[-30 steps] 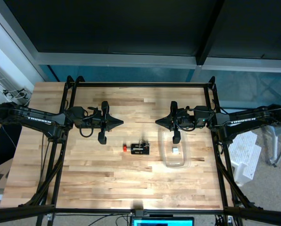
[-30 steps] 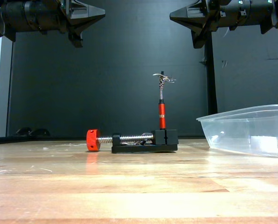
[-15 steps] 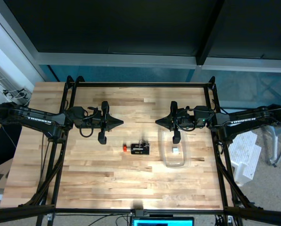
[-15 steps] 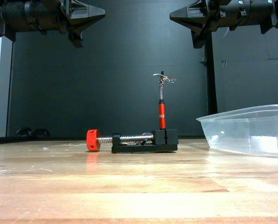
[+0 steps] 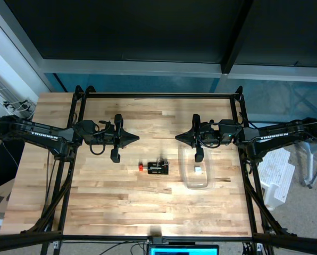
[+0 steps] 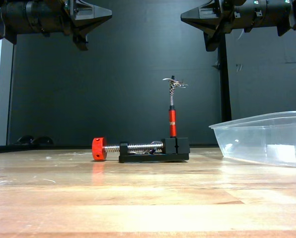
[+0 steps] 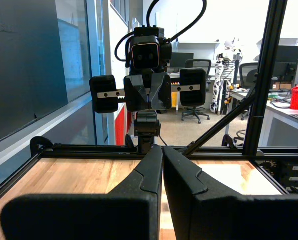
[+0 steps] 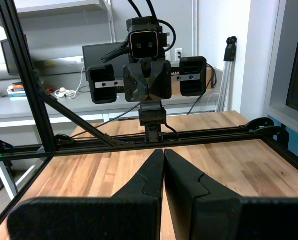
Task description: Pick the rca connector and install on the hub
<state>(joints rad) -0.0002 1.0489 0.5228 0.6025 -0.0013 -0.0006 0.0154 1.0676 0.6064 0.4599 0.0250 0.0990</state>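
Station inventory as I read it from the remote desk.

1. Left gripper (image 5: 138, 138): held high over the table (image 5: 121, 204), left of centre, pointing inward. In its own wrist view the fingers (image 7: 151, 167) are pressed together with only a thin seam between them and nothing in it.

2. Right gripper (image 5: 176, 137): held high, right of centre, pointing inward at the left one, tip to tip with a gap between. Its fingers (image 8: 151, 172) are likewise pressed together and carry nothing.

3. Hub (image 5: 158, 169): black block lying flat on the table, nearer to me than the gap between the two tips. Its red knob (image 5: 140, 167) is at the left end on a threaded rod.

4. Rca connector (image 6: 172, 121): standing upright on the hub's block, at the end away from the knob. It shows a red sleeve with a braided metal stem above. From the level view both sets of fingers hang well above it, one off to each side, neither touching it.

5. Clear plastic tray (image 5: 183, 172): on the table just right of the hub, partly under the right gripper.

6. Small white square piece (image 5: 198, 169): lying inside the tray.
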